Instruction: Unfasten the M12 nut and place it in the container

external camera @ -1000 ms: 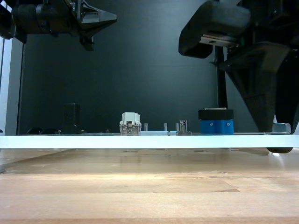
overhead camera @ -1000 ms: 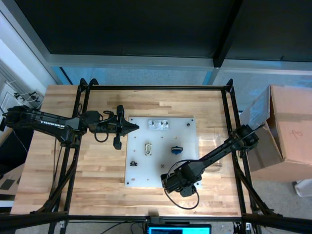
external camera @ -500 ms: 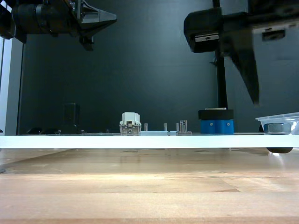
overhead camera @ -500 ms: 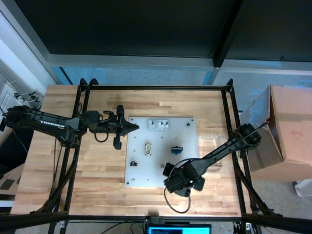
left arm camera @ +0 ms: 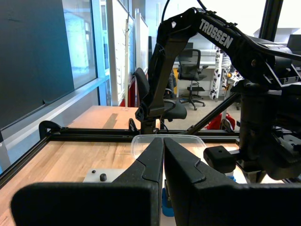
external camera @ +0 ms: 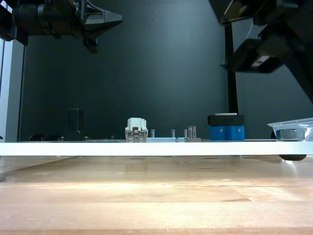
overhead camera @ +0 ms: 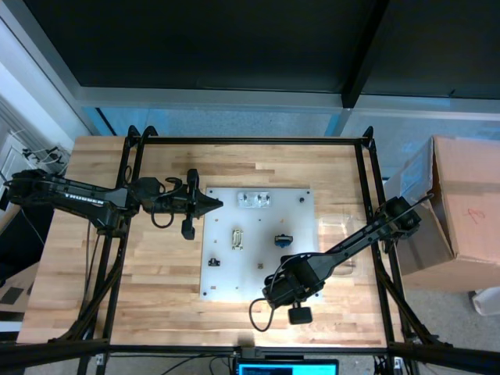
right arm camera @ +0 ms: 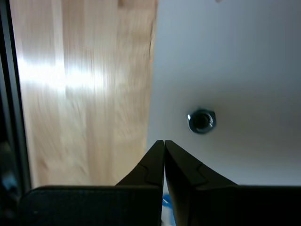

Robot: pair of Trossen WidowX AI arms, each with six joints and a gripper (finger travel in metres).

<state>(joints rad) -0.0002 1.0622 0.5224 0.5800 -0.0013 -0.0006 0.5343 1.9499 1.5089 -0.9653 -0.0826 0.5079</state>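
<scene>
The right hand (right arm camera: 164,146), clenched empty, hangs beside the nut (right arm camera: 201,121), seemingly on its stud; it should open, centre, then grip. The left hand (left arm camera: 163,143), clenched, hovers above the board (overhead camera: 226,281)'s left edge.

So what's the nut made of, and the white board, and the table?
Nut: seemingly metal, by its silver shine; it sits free on the board; whether on its stud, I cannot tell. Board: probably plastic, smooth matt white. Table: wood, with grained planks. Right gripper, shut, hangs above the board's near edge; left gripper, shut, above its left edge.

Silver nut (right arm camera: 201,121), white board (right arm camera: 235,56) (pale, streaky-grained wooden table (right arm camera: 84,94)).
</scene>
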